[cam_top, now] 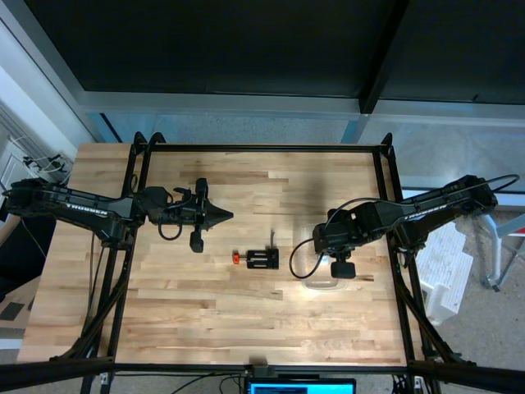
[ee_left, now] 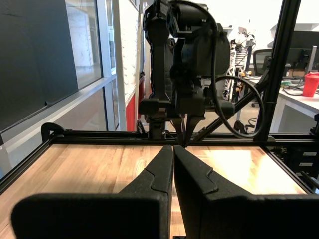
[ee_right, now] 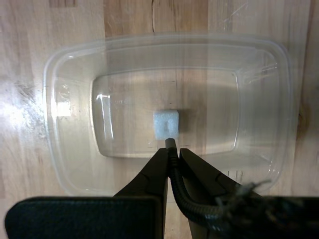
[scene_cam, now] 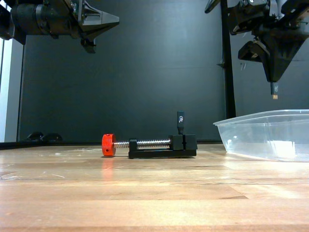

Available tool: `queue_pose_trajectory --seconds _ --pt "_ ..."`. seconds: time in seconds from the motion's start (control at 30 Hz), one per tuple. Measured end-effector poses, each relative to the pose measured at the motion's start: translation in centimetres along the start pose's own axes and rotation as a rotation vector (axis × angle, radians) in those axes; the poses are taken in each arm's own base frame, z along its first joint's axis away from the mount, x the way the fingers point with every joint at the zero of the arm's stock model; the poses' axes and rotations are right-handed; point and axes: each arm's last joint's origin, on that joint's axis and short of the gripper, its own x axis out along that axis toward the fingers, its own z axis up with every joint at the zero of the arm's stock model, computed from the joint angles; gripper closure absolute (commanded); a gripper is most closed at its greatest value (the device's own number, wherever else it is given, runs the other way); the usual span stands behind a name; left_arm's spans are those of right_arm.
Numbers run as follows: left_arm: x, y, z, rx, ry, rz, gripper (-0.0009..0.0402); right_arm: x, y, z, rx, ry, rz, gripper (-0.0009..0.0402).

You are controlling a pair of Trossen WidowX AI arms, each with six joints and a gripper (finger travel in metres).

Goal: Pick the USB-C connector and install on taskboard

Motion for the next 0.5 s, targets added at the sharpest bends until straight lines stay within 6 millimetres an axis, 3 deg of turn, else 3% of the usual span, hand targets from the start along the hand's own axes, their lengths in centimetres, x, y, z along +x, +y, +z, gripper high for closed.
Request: queue_pose_trajectory --seconds 0.27,0.5 --pt "0.0 0.0 0.0 0.000 0.000 0.000 0.0393 -0.4 0.0 0.2 0.035 -0.007 0.002 0.0393" --pt "0.0 0.0 0.0 0.000 0.000 0.000 0.0393 -0.9 0.3 2.2 0.104 -0.025 -0.032 0.0394"
